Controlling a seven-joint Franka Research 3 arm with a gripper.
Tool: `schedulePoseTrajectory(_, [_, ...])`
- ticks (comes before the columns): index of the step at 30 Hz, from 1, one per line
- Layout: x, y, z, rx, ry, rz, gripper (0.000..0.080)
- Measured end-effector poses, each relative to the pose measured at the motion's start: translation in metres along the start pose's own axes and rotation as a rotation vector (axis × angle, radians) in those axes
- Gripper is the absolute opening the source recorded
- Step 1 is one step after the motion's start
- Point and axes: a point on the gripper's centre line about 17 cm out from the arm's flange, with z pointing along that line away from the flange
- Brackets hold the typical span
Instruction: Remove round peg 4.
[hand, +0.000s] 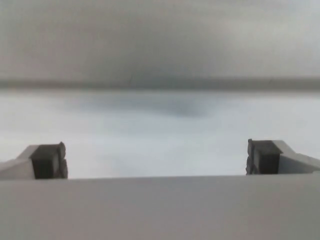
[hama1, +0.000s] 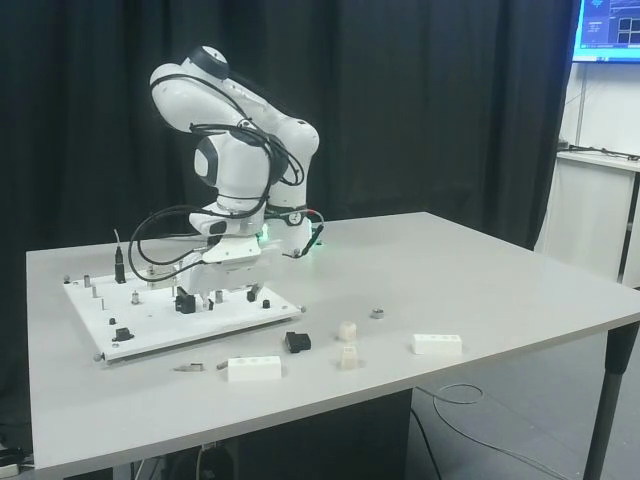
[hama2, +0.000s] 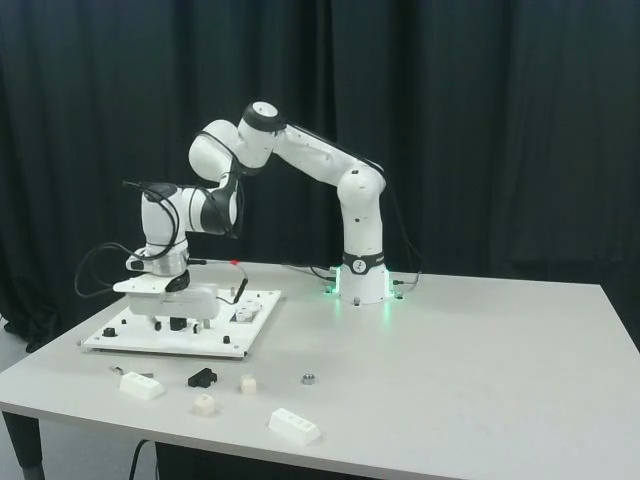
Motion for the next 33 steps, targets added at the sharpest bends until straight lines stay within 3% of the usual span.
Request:
schedulePoseTrajectory(15, [-0.056,-0.025,0.008,0.026,-0.026,-0.019,0.08])
schedulePoseTrajectory(33, [-0.089,-0.036,0.026,0.051,0.011,-0.004,0.08])
